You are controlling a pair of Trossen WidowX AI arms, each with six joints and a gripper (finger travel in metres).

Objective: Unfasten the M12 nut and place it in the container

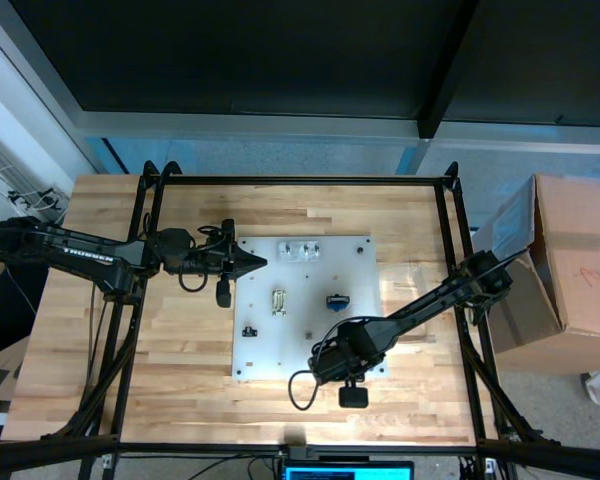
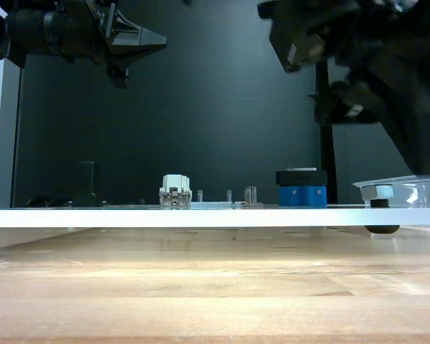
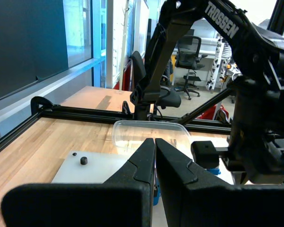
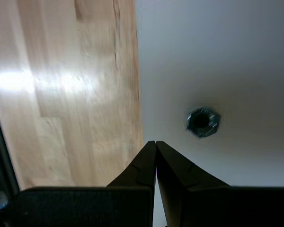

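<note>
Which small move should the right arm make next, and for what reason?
Probably open the right end effector and shift it over the nut. It hangs shut and empty above the board, beside the nut, which sits on its stud with ribs showing beneath. The left end effector, shut, hovers high over the board's left edge.

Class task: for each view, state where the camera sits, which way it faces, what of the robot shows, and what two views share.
High view: above the table's near edge, looking down on white board, left arm, right arm.
Low view: table height, level along the board; shut left gripper hangs high.
Left wrist view: on left arm, past its gripper toward the container.
Right wrist view: down past shut right gripper, above the board's edge.
Shared: low and right wrist views show the M12 nut on its stud.
</note>
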